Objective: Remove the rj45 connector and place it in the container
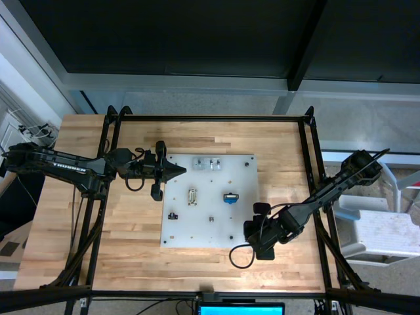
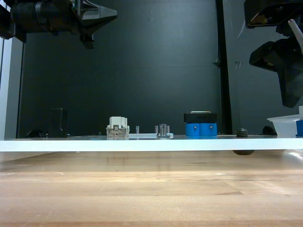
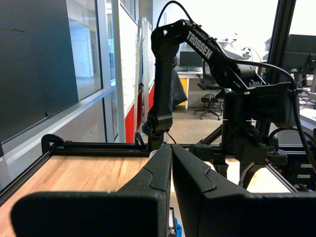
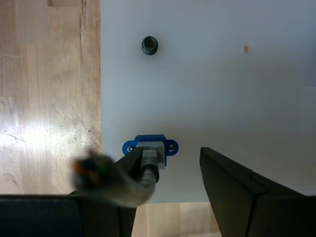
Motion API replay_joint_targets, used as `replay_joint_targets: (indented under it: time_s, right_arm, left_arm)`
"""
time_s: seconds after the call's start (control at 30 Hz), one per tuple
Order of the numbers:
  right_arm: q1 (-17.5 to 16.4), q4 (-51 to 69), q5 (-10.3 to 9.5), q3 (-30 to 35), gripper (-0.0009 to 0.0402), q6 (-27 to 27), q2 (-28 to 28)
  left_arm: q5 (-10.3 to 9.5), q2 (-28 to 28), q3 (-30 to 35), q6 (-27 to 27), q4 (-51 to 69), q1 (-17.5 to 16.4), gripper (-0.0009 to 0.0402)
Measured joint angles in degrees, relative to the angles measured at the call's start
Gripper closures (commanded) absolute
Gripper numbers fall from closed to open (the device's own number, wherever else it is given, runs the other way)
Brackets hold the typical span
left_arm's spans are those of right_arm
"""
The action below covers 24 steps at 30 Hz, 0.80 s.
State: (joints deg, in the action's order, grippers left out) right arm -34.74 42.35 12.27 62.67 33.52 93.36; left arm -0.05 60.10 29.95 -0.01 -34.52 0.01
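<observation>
The right claw hangs spread wide over the board's corner. The rj45 connector is plugged into its blue socket below. It lies between the fingers but hard against one of them, not centred.

The container sits low beneath that claw, apparently close by the socket. The left claw is closed on nothing, high up and well away from the right one.

Closing from here, I reckon, the near finger would strike first and twist the plug rather than clamp it. If the latch isn't pressed, a pull could slip off or lift the board.

The cable trails right under the claw and could snag it. The board edge and bare worktop lie just beside the socket. There is free room above the claw.
</observation>
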Motion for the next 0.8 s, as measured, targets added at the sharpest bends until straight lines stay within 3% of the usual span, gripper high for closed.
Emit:
replay_joint_targets:
  time_s: [0.43, 0.8]
  right_arm:
    - [-0.1, 0.1, -0.28, 0.0, 0.0397, -0.1, 0.0]
    - [0.0, 0.2, -0.11, 0.0, 0.0393, -0.2, 0.0]
  left_arm:
    - [0.0, 0.0, 0.0, 0.0, 0.0, 0.0, 0.0392]
    - [0.0, 0.0, 0.0, 0.0, 0.0, 0.0, 0.0392]
